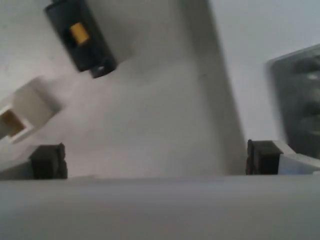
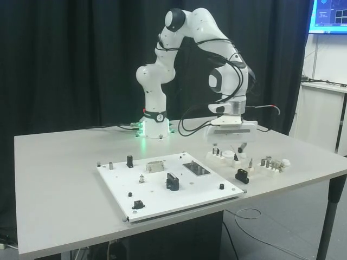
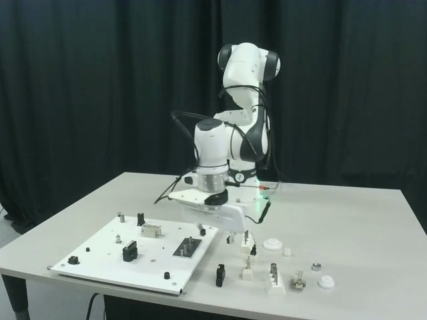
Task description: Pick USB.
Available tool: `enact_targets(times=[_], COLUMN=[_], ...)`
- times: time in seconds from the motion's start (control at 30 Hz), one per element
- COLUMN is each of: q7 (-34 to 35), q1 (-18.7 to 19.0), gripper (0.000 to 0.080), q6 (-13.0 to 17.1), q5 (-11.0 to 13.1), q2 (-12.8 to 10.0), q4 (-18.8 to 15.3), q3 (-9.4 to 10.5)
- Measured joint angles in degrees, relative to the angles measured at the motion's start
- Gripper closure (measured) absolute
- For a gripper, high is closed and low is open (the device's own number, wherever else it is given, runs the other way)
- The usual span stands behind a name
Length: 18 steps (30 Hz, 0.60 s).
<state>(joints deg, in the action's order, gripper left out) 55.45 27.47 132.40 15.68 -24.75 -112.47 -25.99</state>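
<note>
A small black plug-like part with a coloured patch, apparently the USB [image 1: 80, 32], lies on the grey table just off the white board's corner; it also shows in the room views [image 2: 242, 175] [image 3: 219, 275]. My gripper [image 1: 155, 160] hangs above the table a little behind it [image 2: 229, 147] [image 3: 217, 235], apart from it. It is open wide, and only bare table shows between the black fingertips [image 1: 48, 161]. A white block with a socket [image 1: 25, 112] sits beside the black part.
The white board [image 2: 168, 181] [image 3: 133, 257] carries several small black and grey fittings and a grey metal plate [image 1: 300, 100] [image 2: 196, 169]. More small white and grey parts [image 2: 274, 162] [image 3: 273, 280] stand on the table beyond the board's edge.
</note>
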Motion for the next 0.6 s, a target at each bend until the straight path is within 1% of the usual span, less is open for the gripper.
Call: enact_targets(times=[0.17, 0.4, 0.6], q7=[1.1, 4.8, 7.0], q1=[1.4, 3.6, 5.7], gripper=[0.0003, 0.0003, 0.0003], q6=[0.1, 0.5, 0.9], q5=[0.0, 0.0, 0.0], q2=[0.2, 0.7, 1.0], q4=[-0.4, -1.6, -2.8], q3=[0.31, 0.88, 0.92])
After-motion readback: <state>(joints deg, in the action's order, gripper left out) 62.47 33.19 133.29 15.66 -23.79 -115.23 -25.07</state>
